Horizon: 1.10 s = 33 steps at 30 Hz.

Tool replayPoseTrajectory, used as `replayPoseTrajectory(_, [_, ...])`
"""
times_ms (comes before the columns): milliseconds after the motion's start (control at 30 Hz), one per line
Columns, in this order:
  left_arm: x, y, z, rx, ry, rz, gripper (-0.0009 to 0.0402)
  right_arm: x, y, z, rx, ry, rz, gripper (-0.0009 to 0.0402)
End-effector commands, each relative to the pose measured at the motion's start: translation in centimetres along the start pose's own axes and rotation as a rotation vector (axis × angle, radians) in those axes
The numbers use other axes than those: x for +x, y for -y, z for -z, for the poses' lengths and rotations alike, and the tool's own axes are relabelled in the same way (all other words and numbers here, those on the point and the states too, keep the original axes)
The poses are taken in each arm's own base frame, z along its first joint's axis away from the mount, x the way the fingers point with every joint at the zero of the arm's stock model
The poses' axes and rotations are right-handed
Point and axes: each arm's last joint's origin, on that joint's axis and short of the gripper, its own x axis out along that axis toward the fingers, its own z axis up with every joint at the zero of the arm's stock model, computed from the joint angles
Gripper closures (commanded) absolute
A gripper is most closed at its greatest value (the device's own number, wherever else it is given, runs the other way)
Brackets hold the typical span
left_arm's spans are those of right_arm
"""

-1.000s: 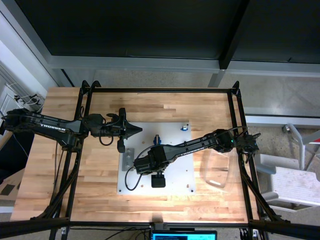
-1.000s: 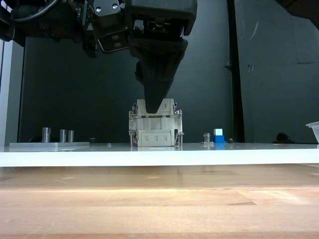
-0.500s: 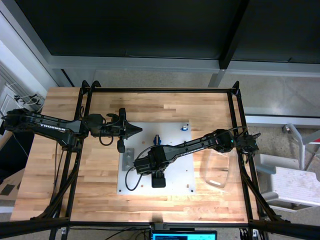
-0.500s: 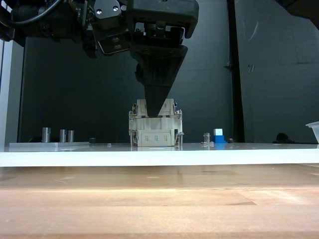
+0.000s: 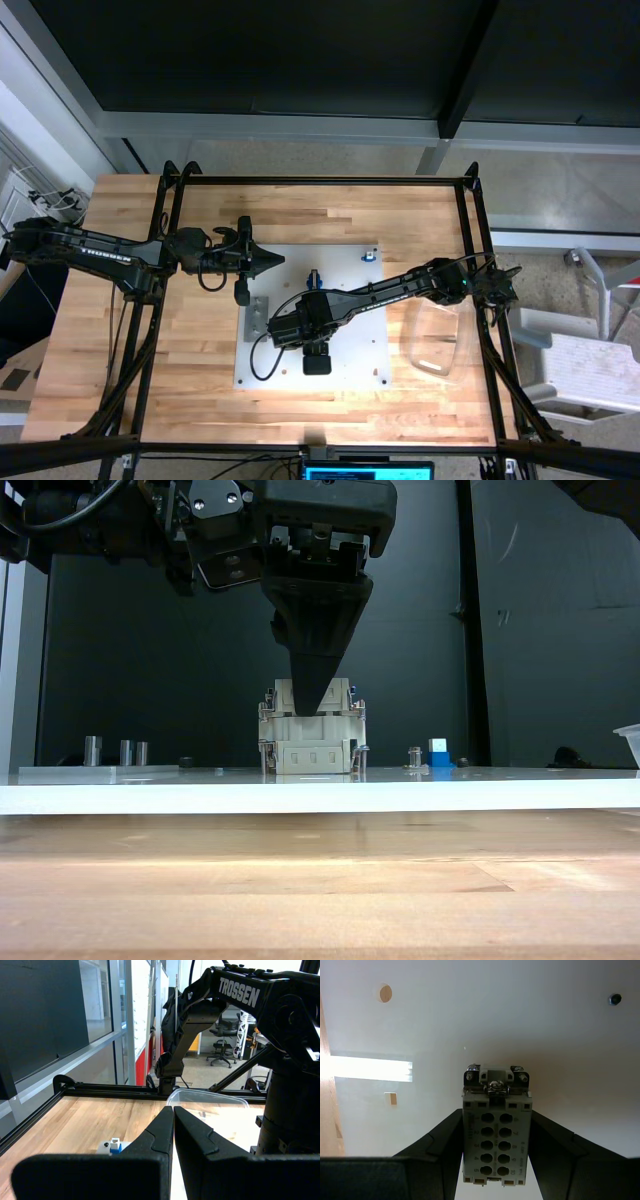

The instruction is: Remove the HAN10-E connector and place it in the container

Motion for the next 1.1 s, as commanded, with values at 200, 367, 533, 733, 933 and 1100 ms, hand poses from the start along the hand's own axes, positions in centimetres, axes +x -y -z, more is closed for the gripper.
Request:
replayPoseTrajectory(200, [0.0, 0.0, 0.0, 0.000, 0.000, 0.000, 0.0393, -0.8, 0.0, 0.1, 0.000, 0.011, -0.005, 0.0371])
replayPoseTrajectory(367, [0.0, 0.0, 0.0, 0.000, 0.000, 0.000, 0.0393, -1.4, 0.0, 0.2, 0.003, 0.016, -0.006, 0.0375])
replayPoseTrajectory(533, [0.0, 0.0, 0.0, 0.000, 0.000, 0.000, 0.0393, -2.5, 0.1, 0.4, 0.003, 0.033, -0.006, 0.0373])
replayPoseTrajectory(733, [0.0, 0.0, 0.0, 0.000, 0.001, 0.000, 0.0393, -3.7, 0.2, 0.8, -0.001, 0.042, -0.008, 0.0374])
replayPoseTrajectory(933, [0.0, 0.0, 0.0, 0.000, 0.001, 0.000, 0.0393, -4.9, 0.5, 2.0, -0.004, 0.064, -0.011, 0.0373])
replayPoseTrajectory(1100, [0.0, 0.0, 0.0, 0.000, 0.000, 0.000, 0.0393, -5.7, 1.0, 3.8, -0.002, 0.095, -0.017, 0.0373])
